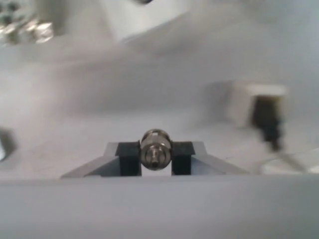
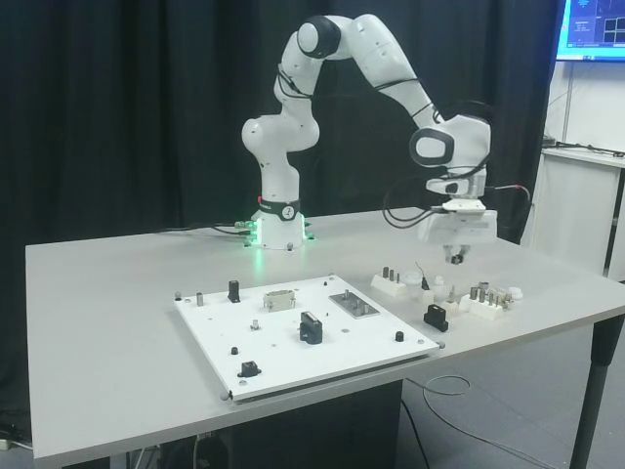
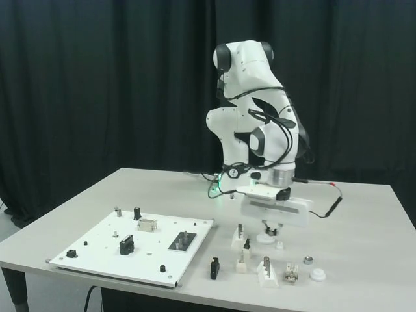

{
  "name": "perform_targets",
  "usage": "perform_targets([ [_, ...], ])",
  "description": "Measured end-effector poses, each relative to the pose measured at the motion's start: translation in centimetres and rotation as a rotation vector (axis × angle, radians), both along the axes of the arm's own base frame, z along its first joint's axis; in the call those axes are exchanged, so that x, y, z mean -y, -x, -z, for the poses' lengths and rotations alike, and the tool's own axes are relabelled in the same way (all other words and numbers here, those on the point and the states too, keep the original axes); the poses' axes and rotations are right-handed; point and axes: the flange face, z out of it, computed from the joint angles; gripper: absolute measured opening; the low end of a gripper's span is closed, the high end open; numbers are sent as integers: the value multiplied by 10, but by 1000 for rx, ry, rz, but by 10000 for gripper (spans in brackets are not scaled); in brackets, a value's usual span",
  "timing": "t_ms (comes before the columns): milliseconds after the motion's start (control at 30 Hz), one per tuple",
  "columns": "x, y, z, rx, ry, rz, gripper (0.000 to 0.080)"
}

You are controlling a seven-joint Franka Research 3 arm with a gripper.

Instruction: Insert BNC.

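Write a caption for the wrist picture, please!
Gripper holding the metal BNC connector between its black fingers above the grey table.

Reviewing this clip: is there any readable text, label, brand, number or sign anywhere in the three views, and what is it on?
None can be read.
Wall screen in the first room view's upper corner: faint lines of content, too small to read.
White robot arm: no legible brand or marking.
White task board and small white part holders on the grey table: no labels visible.
Wrist view, metal BNC connector in the end effector: no text.
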Motion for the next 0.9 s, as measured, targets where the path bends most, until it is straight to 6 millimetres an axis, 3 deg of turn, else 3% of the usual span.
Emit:
perform_targets([
  [567,95,-24,-48,28,117,24,126],
  [900,154,-32,-62,22,128,48,126],
])
